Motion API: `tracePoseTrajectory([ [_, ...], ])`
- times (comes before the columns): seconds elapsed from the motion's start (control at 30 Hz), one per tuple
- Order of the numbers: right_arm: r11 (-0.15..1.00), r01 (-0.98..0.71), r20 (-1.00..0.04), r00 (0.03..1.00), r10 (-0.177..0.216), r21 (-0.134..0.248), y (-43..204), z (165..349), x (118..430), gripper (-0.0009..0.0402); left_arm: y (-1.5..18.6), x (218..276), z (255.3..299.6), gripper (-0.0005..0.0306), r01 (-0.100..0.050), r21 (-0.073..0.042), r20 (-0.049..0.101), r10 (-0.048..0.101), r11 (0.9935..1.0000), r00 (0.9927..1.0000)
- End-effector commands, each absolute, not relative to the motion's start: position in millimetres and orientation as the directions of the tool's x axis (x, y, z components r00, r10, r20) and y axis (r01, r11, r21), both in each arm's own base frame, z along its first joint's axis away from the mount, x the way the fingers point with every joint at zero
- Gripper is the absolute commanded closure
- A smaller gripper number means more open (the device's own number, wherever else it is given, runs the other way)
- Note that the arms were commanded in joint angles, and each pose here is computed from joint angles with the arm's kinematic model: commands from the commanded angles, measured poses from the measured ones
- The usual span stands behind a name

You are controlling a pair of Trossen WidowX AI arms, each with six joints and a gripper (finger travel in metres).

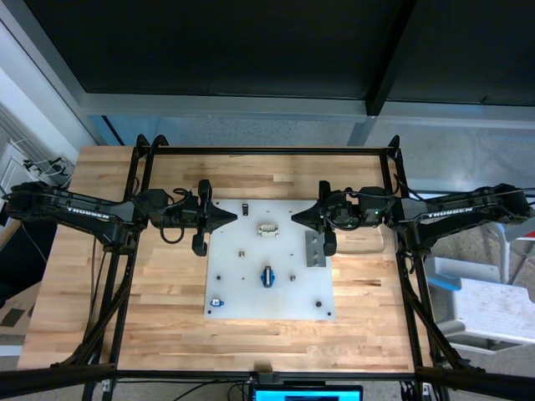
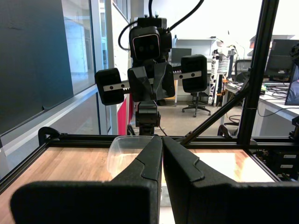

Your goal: Pick the 16mm cylinder and place it in the container

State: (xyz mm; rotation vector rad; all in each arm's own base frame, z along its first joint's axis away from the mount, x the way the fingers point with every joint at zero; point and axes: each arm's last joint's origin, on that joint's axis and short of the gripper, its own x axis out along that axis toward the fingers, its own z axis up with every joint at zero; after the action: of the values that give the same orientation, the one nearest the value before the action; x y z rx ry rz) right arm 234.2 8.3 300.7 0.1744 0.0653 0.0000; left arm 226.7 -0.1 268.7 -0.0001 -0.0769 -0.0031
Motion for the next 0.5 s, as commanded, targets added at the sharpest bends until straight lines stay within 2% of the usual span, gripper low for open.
tracePoseTrajectory([
  [0.03,0.986,0.013,-0.157,0.988,0.014,0.169,8.7,312.1,234.8,0.0393,-0.1,226.8,268.6,0.0300,0.003,0.000,0.076,-0.003,1.00000,0.99707],
  [0.3,0.976,0.086,-0.449,0.894,0.013,0.201,9.6,335.6,241.3,0.0393,-0.1,226.8,268.6,0.0300,0.003,0.000,0.076,-0.003,1.00000,0.99707],
  [0.5,0.982,0.107,-0.619,0.785,0.014,0.158,11.0,346.0,248.9,0.0393,-0.1,226.8,268.6,0.0300,0.003,0.000,0.076,-0.003,0.99999,0.99707],
])
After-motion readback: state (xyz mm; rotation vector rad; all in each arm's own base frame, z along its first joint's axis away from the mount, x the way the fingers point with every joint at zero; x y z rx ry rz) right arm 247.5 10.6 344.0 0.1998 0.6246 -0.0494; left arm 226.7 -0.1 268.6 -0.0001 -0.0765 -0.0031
